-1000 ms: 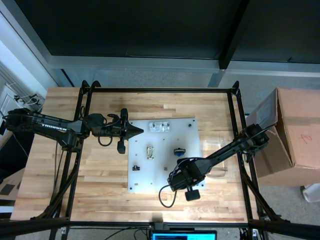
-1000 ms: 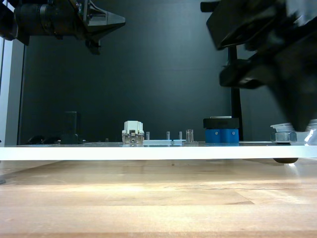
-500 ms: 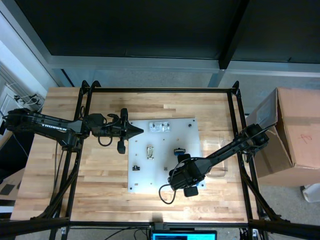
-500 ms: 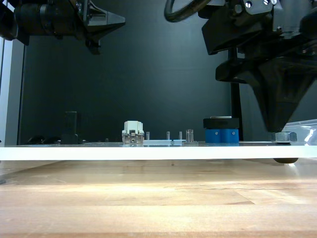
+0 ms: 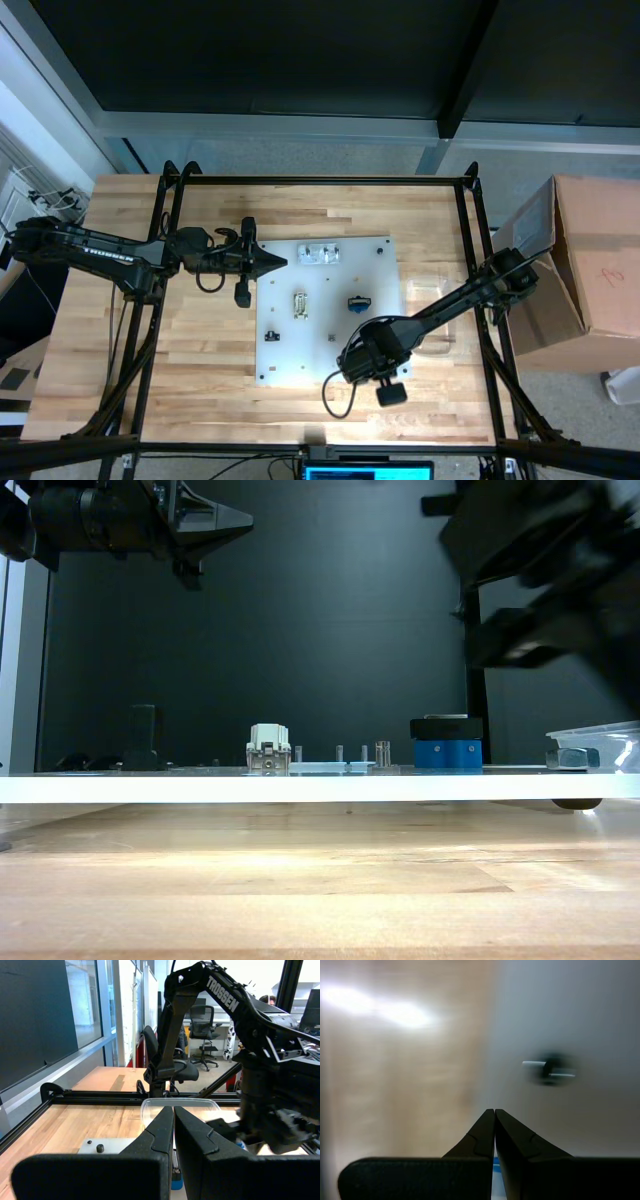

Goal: Pick the M12 nut and place it on its threads and fasten

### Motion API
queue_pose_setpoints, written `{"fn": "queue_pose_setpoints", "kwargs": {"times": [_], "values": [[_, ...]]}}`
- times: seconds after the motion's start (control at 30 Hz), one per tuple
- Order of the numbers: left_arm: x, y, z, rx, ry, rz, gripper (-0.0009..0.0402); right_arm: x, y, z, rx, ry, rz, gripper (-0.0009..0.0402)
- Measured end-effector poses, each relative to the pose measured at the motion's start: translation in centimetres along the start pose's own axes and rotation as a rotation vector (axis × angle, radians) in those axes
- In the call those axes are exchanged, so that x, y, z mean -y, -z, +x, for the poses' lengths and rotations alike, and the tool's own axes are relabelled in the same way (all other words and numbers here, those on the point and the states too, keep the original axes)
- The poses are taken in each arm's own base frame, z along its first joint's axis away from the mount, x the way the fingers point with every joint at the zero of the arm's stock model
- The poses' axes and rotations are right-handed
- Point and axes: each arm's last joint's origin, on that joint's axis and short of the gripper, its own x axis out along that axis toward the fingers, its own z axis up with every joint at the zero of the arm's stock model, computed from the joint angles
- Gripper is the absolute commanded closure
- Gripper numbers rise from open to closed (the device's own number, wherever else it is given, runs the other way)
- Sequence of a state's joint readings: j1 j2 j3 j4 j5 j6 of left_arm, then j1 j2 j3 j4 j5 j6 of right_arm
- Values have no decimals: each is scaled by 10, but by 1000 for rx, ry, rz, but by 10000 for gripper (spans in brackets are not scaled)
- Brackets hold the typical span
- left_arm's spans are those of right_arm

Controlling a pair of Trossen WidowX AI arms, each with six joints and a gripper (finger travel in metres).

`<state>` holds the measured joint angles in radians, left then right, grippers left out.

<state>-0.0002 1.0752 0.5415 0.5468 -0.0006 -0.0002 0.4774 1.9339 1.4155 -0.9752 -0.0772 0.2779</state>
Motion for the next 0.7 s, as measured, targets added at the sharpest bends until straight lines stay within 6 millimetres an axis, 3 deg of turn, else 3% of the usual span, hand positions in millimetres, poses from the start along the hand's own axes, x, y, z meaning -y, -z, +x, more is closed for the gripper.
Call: {"fn": "queue_pose_setpoints", "kwargs": {"times": [0.13, 0.33, 0.4, 0.57, 0.7], "values": [[0, 0, 0, 0, 0, 0, 393, 5, 1, -1, 32, 167, 21, 393], [0, 0, 0, 0, 0, 0, 393, 4, -3, -1, 73, 175, 30, 393], [0, 0, 0, 0, 0, 0, 393, 3, -4, 1, 69, 137, 28, 393], [0, 0, 0, 0, 0, 0, 393, -5, -3, 2, -3, -146, -24, 393], [0, 0, 0, 0, 0, 0, 393, -3, -2, 2, -5, -97, -28, 393]]}}
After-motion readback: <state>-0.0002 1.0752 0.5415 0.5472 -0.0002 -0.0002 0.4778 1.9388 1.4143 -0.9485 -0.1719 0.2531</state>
